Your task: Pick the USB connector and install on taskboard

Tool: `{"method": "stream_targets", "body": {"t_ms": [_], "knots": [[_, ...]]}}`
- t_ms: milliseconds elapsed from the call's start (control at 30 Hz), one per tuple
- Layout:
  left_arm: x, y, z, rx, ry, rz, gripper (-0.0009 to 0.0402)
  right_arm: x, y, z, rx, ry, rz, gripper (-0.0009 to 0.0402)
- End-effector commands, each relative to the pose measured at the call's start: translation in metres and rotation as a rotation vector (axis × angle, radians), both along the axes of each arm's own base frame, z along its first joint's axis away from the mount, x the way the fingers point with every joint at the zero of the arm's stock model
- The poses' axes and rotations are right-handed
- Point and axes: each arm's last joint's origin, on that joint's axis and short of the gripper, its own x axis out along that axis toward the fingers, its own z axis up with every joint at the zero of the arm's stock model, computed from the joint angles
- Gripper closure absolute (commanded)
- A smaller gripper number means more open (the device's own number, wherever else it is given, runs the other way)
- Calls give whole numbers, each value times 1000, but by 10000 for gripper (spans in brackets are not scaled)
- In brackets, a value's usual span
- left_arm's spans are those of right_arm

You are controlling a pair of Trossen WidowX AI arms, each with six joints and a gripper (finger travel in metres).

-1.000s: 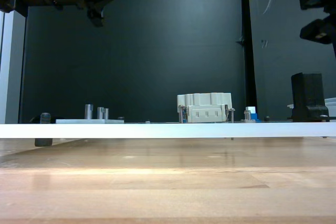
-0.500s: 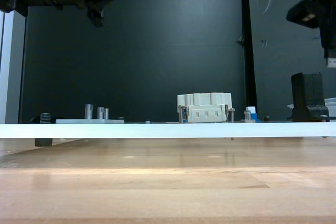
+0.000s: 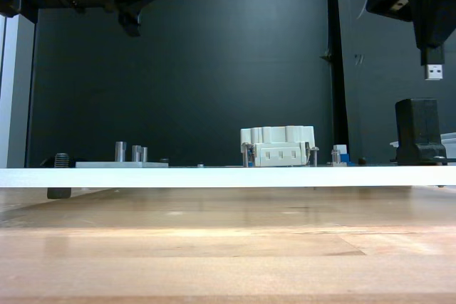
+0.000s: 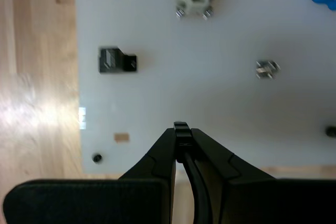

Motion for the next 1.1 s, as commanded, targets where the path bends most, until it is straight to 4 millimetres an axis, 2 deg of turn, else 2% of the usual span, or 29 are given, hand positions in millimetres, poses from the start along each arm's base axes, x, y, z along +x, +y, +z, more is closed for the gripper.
{"method": "stream_targets", "body": {"t_ms": [33, 300, 600, 1100], "knots": [[0, 0, 0, 0, 0, 0, 393, 12, 9, -1, 0, 3, -3, 393], [0, 0, 0, 0, 0, 0, 393, 36, 27, -5, 16, 15, -3, 393], [0, 0, 0, 0, 0, 0, 393, 50, 37, -8, 18, 13, -2, 393], [0, 0, 0, 0, 0, 0, 393, 53, 41, -19, 17, 13, -11, 393]]}}
